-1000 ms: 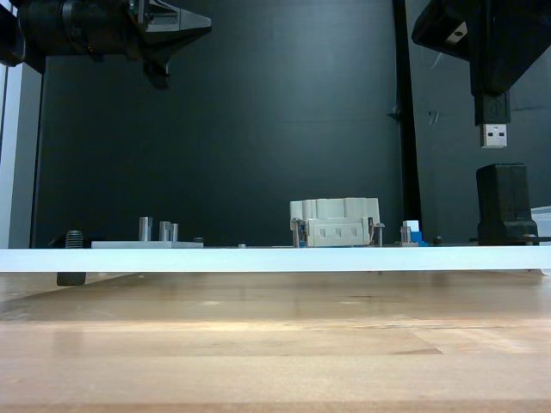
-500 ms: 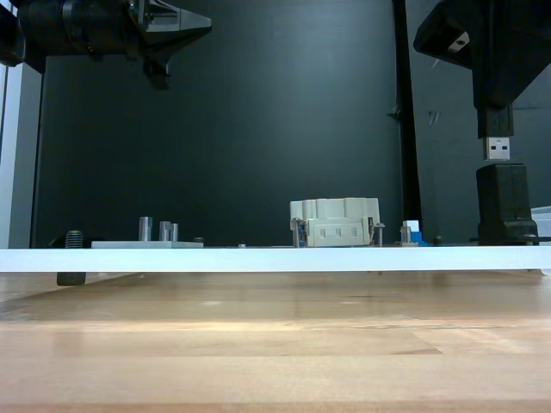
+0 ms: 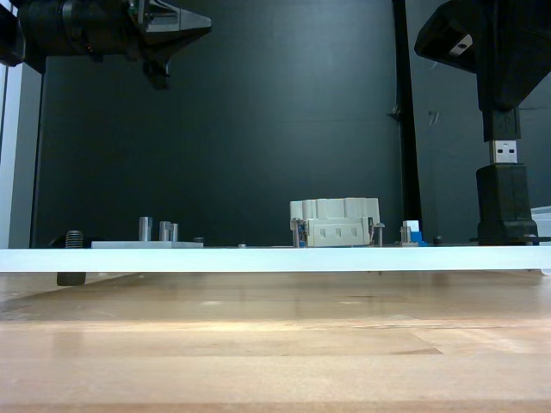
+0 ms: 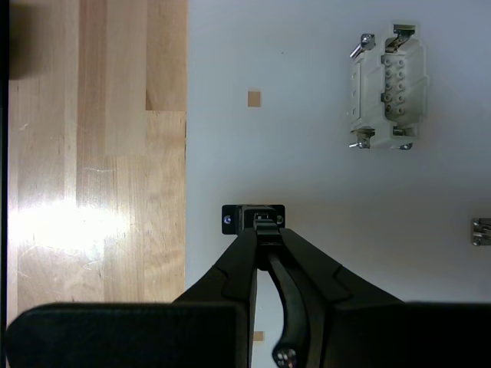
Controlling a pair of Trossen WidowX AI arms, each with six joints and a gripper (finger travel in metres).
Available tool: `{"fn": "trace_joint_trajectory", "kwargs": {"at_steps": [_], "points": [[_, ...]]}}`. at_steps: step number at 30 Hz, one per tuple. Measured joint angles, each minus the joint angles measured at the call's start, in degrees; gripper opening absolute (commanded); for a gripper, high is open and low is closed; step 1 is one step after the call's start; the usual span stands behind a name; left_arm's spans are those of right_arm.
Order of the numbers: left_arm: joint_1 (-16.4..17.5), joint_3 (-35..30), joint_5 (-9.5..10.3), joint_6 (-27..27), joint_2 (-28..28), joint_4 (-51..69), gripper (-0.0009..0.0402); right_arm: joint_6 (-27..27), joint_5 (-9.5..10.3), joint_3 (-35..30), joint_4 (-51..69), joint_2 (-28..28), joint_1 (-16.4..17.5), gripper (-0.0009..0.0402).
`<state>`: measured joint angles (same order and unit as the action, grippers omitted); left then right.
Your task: Pick the USB connector and install on taskboard
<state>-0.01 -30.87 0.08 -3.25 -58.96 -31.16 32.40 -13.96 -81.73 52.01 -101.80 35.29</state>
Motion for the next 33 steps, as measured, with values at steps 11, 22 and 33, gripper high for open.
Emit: {"fn": "trace_joint_trajectory", "kwargs": {"at_steps": [11,22,33], "points": [[0.0,0.0,-0.02,0.0,0.0,0.0,0.0000,-0.9,-0.13,0.3,-0.5,0.0,0.0,0.0000],[0.0,0.0,0.00,0.0,0.0,0.0,0.0000,-1.4,-0.20,0.4,-1.0,0.0,0.0,0.0000],[0.0,0.0,-0.02,0.0,0.0,0.0,0.0000,-1.4,-0.09,0.6,-0.7,0.0,0.0,0.0000]]}}
